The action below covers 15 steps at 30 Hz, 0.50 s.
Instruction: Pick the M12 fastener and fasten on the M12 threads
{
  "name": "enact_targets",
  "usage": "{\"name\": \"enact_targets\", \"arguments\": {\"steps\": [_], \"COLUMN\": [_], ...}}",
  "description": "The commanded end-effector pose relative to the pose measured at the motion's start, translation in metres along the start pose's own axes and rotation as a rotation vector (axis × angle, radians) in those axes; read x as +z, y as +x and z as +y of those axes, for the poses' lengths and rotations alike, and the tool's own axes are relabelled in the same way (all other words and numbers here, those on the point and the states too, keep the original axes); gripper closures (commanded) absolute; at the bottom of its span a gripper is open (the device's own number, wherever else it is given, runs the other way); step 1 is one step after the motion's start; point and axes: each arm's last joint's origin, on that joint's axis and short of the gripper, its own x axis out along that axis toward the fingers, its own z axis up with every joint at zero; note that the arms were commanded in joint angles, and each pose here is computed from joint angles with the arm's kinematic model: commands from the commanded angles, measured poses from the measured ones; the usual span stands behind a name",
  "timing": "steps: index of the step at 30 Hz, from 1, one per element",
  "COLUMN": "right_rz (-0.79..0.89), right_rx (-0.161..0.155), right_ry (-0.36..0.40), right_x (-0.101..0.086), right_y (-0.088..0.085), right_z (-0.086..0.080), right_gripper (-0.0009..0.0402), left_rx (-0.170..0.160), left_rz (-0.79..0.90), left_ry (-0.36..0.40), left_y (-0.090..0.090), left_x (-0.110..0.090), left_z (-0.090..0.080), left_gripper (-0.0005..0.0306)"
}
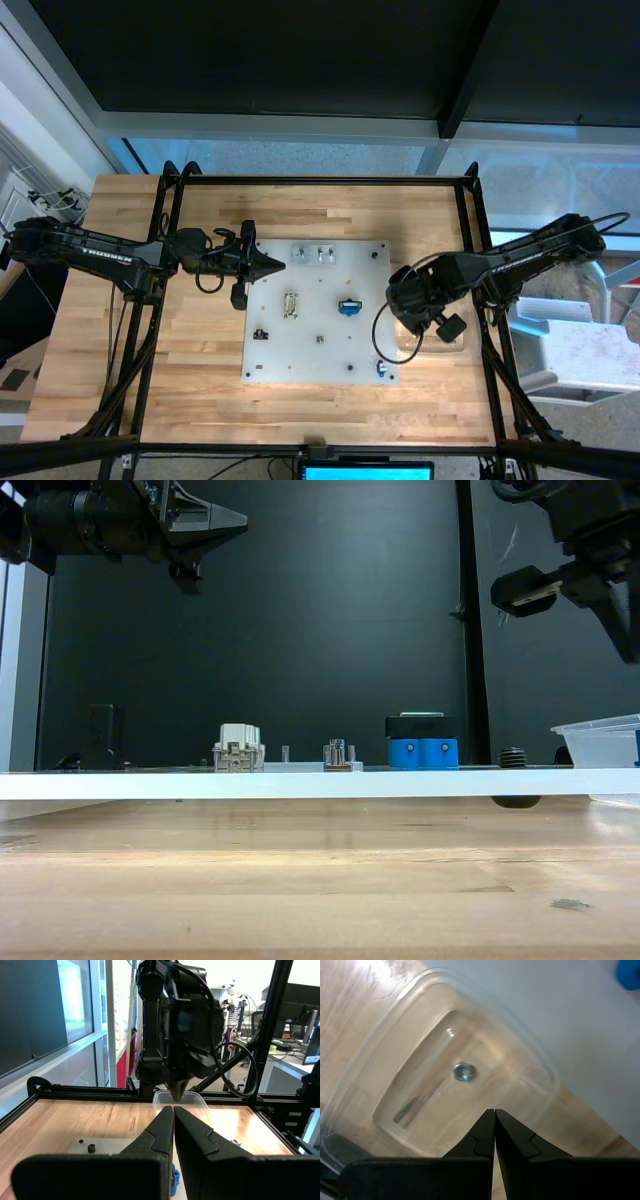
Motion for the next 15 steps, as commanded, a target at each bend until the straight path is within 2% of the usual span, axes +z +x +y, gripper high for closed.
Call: {"name": "enact_targets", "arguments": {"steps": [1,7,15], "right_rz": [0.018,0.016,0.01], "right_rx": [0.009,0.009,0.001], "right_ry": [-0.028,-0.073,-0.091], "right_x": [0.003,0.005,0.005], "right_y": [0.008,0.018,0.041], "right_z": [0.006,0.016,0.021], "right_gripper": [0.0382,0.0323,0.0255], "left_rx": [0.0,0.0,0.0], "left_rz": [0.0,0.0,0.0], "left_ry": [0.0,0.0,0.0], "left_y": [0.0,0.0,0.0], "left_x": [0.0,0.0,0.0], "left_z": [0.0,0.0,0.0], "left_gripper": [0.03,0.03,0.03]}}
